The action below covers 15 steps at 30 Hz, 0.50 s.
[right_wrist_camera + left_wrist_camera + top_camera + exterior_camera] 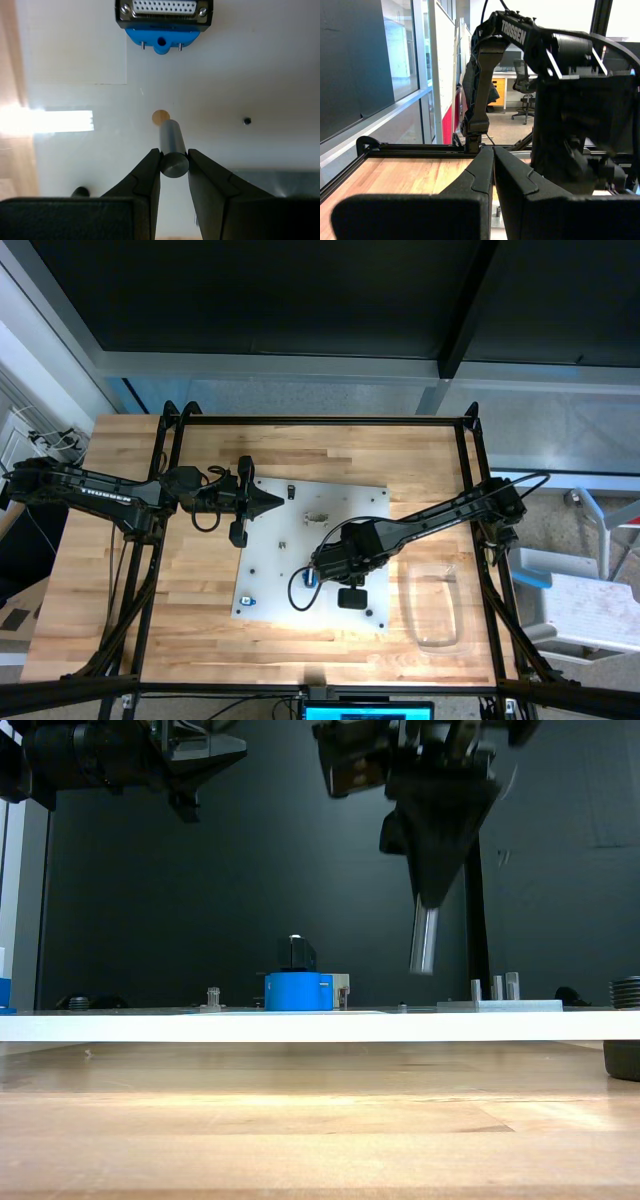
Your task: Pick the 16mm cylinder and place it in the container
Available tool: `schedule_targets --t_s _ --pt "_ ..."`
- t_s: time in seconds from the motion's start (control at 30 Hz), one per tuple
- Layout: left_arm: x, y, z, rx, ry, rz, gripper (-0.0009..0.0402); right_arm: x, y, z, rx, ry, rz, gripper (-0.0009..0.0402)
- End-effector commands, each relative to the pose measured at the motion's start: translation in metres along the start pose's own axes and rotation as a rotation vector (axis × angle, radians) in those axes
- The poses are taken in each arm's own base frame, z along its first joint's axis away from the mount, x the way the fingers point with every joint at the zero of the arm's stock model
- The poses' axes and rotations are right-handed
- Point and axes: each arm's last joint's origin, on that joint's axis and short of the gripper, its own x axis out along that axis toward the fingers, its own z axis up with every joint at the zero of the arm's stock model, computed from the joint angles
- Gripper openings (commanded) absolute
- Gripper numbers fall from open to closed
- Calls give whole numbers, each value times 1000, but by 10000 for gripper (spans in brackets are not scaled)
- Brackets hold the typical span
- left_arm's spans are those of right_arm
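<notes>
The right gripper (174, 159) pinches the one 16mm cylinder (171, 142) clear above the white board (350, 500); the left gripper (493, 150) hovers closed, empty, over its left edge.

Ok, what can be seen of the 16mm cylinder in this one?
The 16mm cylinder is a smooth, silvery-grey metal peg with a flat round end face. It hangs nearly upright, slightly tilted, clear above the white board, roughly over a small round hole. Only the right gripper touches it, its fingers pinching the upper end. The left gripper, fingers together, hovers over the board's far left corner, well away.
</notes>
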Motion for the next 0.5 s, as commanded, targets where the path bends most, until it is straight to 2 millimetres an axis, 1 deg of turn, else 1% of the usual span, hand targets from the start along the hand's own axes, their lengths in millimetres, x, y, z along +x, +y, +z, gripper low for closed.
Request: schedule_targets --t_s 0.03,0.3,0.5 --pt "0 0 0 0 0 0 0 -12 -1 -3 21 -22 10 20" --pt "0 0 0 0 0 0 0 -35 -2 -18 64 -6 6 20" --pt "0 0 0 0 0 0 0 -45 3 -39 97 -7 16 20"
